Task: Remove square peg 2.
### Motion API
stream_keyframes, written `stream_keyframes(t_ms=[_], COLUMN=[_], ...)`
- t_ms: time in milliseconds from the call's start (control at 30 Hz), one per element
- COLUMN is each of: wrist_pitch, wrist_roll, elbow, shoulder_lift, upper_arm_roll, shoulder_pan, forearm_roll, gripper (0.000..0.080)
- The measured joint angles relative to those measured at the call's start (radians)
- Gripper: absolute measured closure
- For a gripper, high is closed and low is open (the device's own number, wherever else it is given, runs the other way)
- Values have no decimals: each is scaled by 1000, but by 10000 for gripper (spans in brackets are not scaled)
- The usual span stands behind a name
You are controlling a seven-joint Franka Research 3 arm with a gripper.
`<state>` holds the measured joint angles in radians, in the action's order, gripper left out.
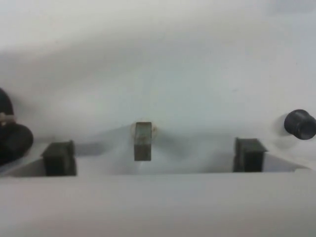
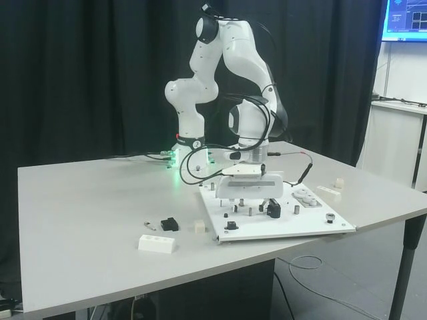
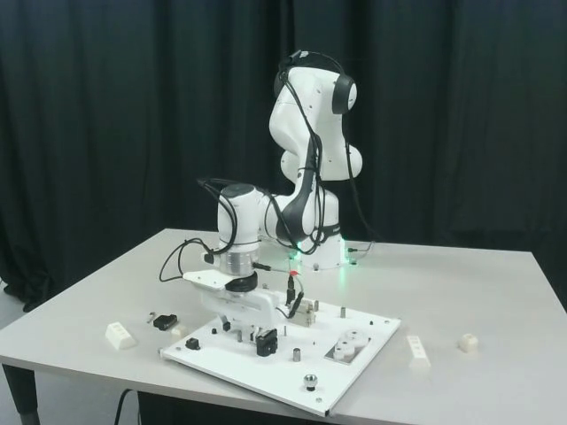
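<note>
Right then, you had the end effector (image 1: 153, 157) low over the white board (image 2: 280, 223) on the grey surface (image 2: 87, 200), its two fingers (image 1: 59, 158) spread wide apart, gripping nothing. Square peg 2 (image 1: 142, 141) stood upright in the board, between those fingers and touching neither. You could see a black round knob (image 1: 300, 124) off to one side in the wrist view. Out on the surface, a small white block (image 2: 157, 244) lay well apart from the board.
</note>
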<state>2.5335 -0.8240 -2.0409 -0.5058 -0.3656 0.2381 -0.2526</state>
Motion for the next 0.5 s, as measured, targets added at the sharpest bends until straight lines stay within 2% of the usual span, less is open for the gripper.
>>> stream_keyframes(t_ms=[200, 233, 400, 433, 500], wrist_pitch=[1, 1, 2, 2, 2], wrist_roll=[0, 0, 0, 0, 1], elbow=[0, 0, 1, 1, 2], shoulder_lift=[-2, -2, -2, -2, -2], upper_arm_roll=[2, 3, 3, 3, 5], shoulder_pan=[-6, -7, -10, -11, -11], forearm_roll=[-15, -16, -17, -18, -23], gripper=[3, 284, 284, 444, 444])
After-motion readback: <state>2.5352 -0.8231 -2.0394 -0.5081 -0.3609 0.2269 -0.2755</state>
